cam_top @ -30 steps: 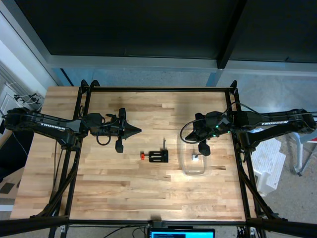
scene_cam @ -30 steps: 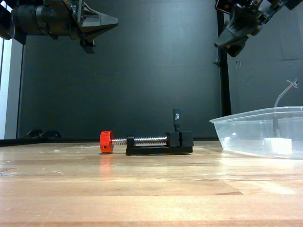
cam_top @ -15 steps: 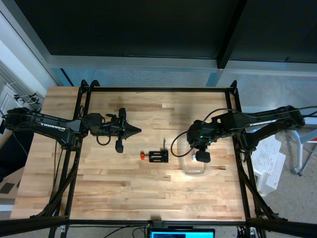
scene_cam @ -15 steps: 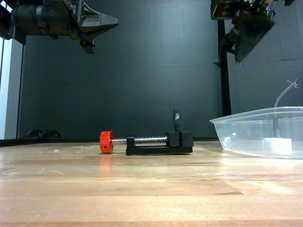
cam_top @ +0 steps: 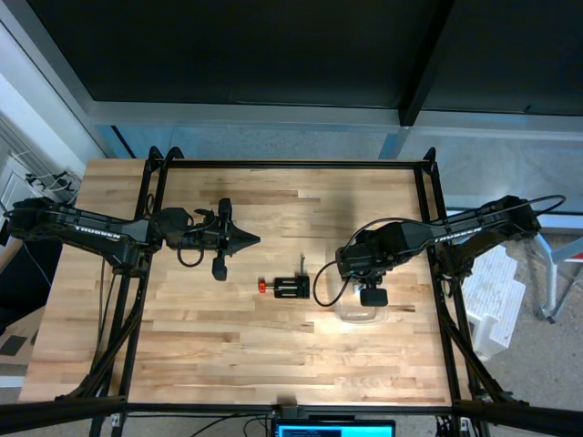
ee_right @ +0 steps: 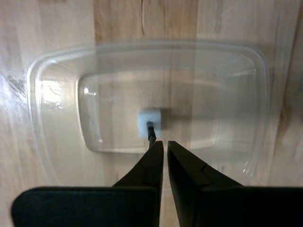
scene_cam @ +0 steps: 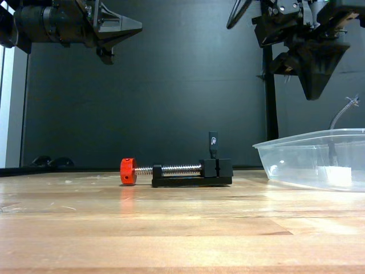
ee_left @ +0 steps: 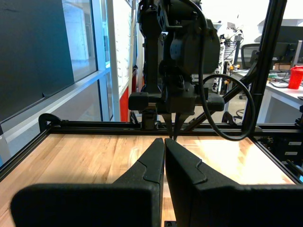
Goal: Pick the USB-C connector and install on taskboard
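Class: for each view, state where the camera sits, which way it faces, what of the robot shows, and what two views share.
High: above the near edge, looking down; both arms flank the taskboard.
Low: table height, looking level; left gripper raised at left, right gripper above the clear tray.
Left wrist: along its shut fingers toward the right arm.
Right wrist: down past its shut fingers at the USB-C connector in the tray.
Shared: high and low show the taskboard.
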Robot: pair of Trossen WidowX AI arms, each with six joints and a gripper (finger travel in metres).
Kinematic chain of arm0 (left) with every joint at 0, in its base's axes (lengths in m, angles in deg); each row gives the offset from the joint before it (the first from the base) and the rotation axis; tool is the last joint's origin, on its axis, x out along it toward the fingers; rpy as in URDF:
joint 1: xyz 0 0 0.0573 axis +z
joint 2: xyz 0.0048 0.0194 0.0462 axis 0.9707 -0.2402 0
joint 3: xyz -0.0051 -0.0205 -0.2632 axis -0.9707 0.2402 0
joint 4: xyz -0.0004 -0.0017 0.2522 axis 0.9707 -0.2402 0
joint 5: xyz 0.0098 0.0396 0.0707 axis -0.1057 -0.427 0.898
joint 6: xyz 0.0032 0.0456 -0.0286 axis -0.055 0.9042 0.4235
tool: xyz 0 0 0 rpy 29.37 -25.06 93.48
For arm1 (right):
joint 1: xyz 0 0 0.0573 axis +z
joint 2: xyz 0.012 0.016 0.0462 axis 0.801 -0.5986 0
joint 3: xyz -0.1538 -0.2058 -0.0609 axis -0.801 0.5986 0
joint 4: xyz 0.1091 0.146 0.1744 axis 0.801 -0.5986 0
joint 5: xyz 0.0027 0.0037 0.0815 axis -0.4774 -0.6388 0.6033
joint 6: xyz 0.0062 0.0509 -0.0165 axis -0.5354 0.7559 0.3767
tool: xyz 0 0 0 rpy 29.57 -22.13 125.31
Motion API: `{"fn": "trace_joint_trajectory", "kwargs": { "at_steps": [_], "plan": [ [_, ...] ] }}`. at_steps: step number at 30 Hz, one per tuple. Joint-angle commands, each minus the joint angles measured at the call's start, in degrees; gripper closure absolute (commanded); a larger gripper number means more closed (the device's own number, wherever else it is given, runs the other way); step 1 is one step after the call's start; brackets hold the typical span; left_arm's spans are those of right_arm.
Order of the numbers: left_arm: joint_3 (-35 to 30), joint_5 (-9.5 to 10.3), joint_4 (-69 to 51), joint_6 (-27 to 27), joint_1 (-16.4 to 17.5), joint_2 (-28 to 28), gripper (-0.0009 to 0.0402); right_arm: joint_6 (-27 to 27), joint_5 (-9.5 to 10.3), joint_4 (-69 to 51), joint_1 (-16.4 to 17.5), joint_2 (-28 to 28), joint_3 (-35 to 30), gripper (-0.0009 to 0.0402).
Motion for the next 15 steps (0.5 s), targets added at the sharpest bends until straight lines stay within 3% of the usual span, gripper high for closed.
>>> {"fn": "trace_joint_trajectory", "kwargs": {
  "at_steps": [1, 4, 9, 15],
  "plan": [
    [-0.02, -0.02, 0.02, 0.0, 0.0, 0.0, 0.0393, 0.7, -0.22, -0.02, 0.63, -1.09, 0.2, 0.0335],
    [-0.02, -0.02, 0.0, 0.0, 0.0, 0.0, 0.0393, 1.25, -1.53, -0.09, 1.51, -2.25, 0.31, 0.0301],
    [-0.02, -0.02, 0.0, 0.0, 0.0, 0.0, 0.0393, 2.75, -1.66, 0.22, 2.05, -2.4, 1.38, 0.025],
    [-0.02, -0.02, 0.02, 0.0, 0.0, 0.0, 0.0393, 4.68, -2.58, 1.73, 2.78, -2.34, 3.96, 0.0222]
  ]
}}
